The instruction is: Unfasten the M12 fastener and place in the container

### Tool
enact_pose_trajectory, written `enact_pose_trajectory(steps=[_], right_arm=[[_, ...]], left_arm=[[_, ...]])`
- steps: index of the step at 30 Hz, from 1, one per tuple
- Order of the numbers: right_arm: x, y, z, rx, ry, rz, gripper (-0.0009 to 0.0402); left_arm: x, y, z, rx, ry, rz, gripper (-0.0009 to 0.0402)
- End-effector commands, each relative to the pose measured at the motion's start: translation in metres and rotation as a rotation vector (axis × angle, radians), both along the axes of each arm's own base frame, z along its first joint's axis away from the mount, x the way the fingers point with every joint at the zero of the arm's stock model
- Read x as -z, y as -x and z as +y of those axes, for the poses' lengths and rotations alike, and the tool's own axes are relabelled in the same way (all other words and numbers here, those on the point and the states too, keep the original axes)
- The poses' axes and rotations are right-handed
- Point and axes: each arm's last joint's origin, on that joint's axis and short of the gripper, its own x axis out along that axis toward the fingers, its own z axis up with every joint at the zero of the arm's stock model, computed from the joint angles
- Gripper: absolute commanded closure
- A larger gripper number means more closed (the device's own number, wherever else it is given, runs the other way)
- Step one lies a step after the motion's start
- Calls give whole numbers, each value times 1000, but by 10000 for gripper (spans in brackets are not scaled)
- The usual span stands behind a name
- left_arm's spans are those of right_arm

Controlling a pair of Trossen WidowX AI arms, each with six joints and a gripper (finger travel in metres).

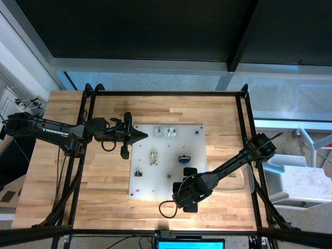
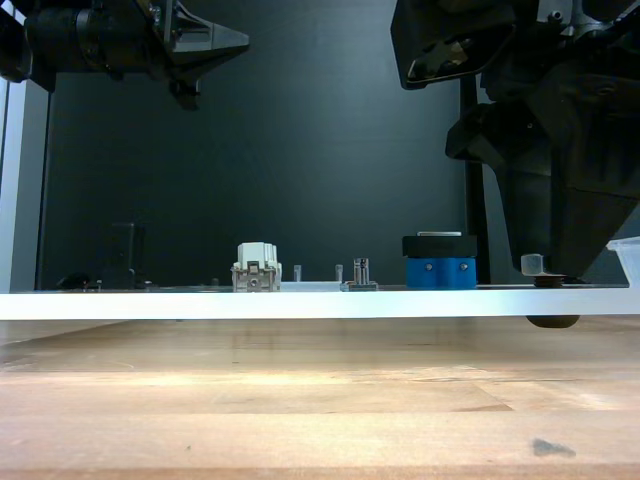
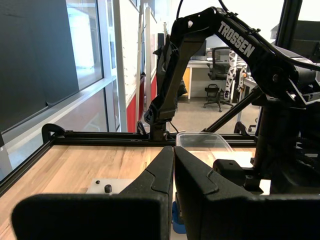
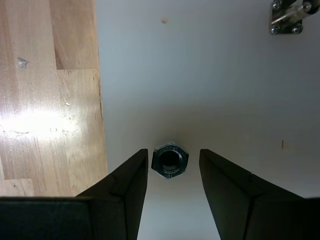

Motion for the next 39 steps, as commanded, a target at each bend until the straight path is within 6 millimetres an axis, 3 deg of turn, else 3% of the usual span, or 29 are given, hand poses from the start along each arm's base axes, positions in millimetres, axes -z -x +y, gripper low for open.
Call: enact_pose_trajectory(steps=[1, 6, 11, 16, 18, 30, 39], right_arm=[[1, 0, 0, 0, -3, -6, 266], [1, 0, 0, -14, -2, -4, 292], [1, 0, 1, -49, -11, 8, 342], [1, 0, 1, -160, 11, 12, 391], [1, 0, 1, -225, 27, 13, 392], [1, 0, 1, -992, 212, 29, 379], [0, 0, 1, -1366, 305, 38, 380]], left_arm=[[0, 0, 0, 0, 0, 0, 393], [0, 0, 0, 0, 0, 0, 393], [0, 0, 0, 0, 0, 0, 393], [0, 0, 0, 0, 0, 0, 393], [0, 0, 0, 0, 0, 0, 393], [0, 0, 0, 0, 0, 0, 393], [0, 0, 0, 0, 0, 0, 393]])
